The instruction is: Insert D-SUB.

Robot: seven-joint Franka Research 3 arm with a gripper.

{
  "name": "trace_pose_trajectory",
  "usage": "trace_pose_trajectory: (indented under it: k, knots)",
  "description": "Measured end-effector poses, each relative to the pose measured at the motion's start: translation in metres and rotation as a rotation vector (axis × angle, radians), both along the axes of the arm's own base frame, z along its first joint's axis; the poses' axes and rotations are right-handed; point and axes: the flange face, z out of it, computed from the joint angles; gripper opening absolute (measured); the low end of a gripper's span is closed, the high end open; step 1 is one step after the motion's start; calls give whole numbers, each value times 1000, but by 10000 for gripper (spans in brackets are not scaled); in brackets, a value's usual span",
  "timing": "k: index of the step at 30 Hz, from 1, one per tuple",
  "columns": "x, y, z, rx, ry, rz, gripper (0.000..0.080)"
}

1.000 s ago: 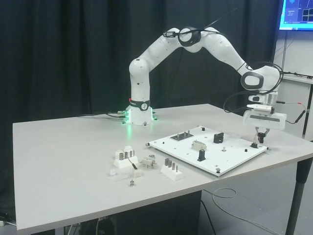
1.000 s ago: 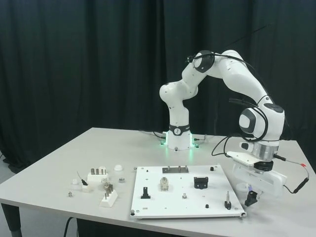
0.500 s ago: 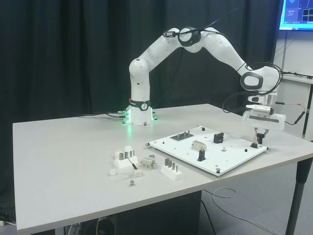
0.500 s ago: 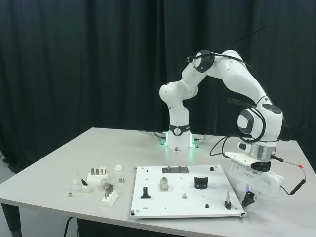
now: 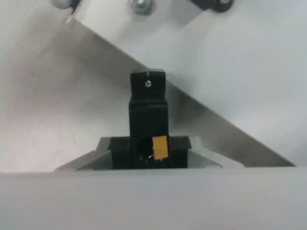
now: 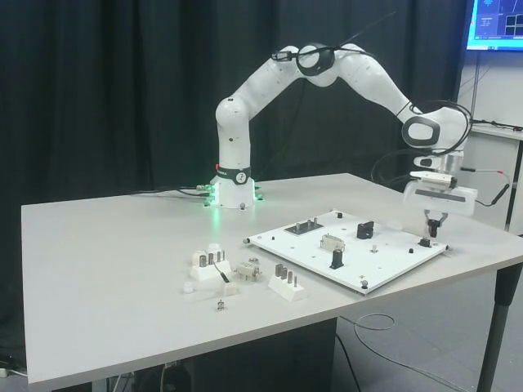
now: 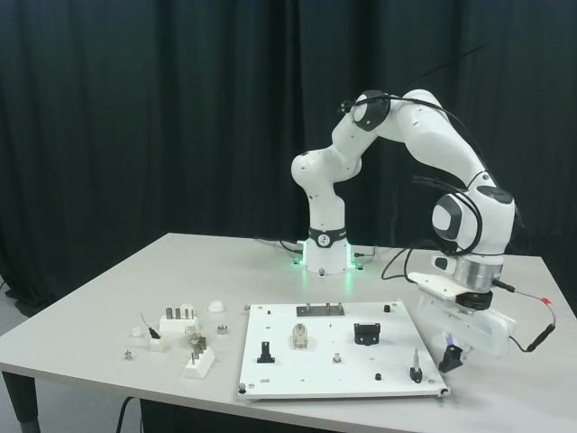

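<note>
A grey bench [image 6: 106,245] is carrying, at its left in both room views, a group of small white fixture blocks [image 6: 211,263] [image 7: 178,323] with metal pins standing in them, and a further white block [image 6: 287,283] [image 7: 198,359] lying just beside the group. To the right of these a white assembly board [image 6: 392,261] [image 7: 306,374] is lying flat on the bench. On the board a metal connector socket [image 6: 331,242] [image 7: 300,336] is sitting near the middle, with a black upright bracket [image 6: 335,260] [image 7: 265,351] near it and a black block [image 6: 365,229] [image 7: 366,333] further along. The white arm [image 6: 270,77] [image 7: 424,126], bolted at a base glowing green, is reaching over the board to its far right corner. There the hand [image 6: 432,229] [image 7: 450,359] is hanging just above the board's edge, its fingers closing on a black connector part [image 5: 148,120] that is pointing down toward the bench. In the wrist view this black part is standing between the fingers, with the board's edge running diagonally behind it, and a small label is showing on its lower body. Whether this part is the D-SUB is not clear; its tip is appearing to be apart from the board surface.
</note>
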Motion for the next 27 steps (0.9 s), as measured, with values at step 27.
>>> trace_pose_trajectory:
  k: [27]
  knots:
    - [3,-70,62,-100,146,-76,156]
